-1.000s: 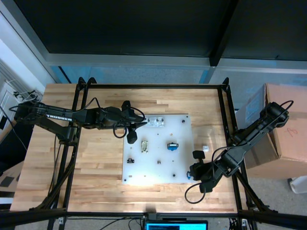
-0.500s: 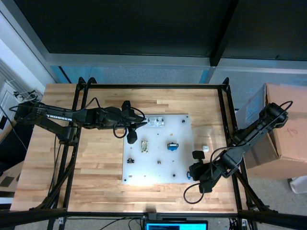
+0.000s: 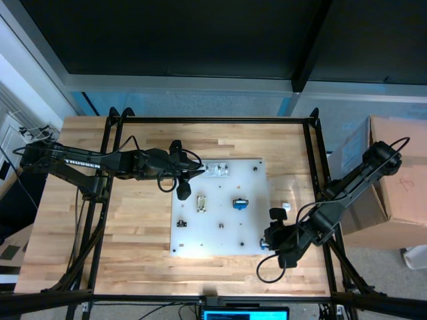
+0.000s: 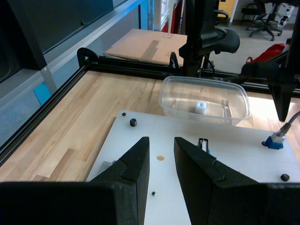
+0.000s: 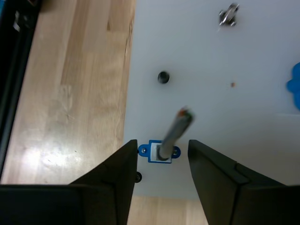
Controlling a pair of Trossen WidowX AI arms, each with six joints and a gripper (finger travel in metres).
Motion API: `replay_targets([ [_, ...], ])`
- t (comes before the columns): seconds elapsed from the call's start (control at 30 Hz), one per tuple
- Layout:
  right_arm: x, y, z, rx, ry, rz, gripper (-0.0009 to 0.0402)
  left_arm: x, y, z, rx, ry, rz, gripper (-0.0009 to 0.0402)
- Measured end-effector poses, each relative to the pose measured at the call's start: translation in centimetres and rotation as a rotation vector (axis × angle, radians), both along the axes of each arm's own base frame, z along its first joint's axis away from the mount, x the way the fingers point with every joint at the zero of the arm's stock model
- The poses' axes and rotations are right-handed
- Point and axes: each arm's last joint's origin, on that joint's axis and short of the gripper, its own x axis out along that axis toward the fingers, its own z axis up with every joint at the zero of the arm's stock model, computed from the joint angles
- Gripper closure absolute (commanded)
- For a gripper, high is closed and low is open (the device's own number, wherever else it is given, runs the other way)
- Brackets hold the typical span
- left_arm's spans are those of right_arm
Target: Pick the RJ45 connector and install on the taskboard
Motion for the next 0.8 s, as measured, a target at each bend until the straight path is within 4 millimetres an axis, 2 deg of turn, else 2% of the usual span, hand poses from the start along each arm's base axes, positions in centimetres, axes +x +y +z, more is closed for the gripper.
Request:
replay_targets([
  [0.27, -1.3, -2.0, 2.5, 0.059, 0.025, -0.042, 0.0205, 0.0, 0.0, 0.0, 0.000, 0.000, 0.000, 0.0324],
  [0.53, -2.0, -2.7, 3.1, 0.060, 0.038, -0.044, 0.0209, 0.0, 0.0, 0.0, 0.000, 0.000, 0.000, 0.0324],
  [0.67, -2.2, -3.3, 3.8, 0.070, 0.007, -0.042, 0.0249, 0.0, 0.0, 0.0, 0.001, 0.000, 0.000, 0.0324],
  [0.8, -2.0, -5.4, 5.4, 0.095, -0.074, -0.084, 0.0314, 0.0, 0.0, 0.0, 0.001, 0.000, -0.001, 0.0324],
])
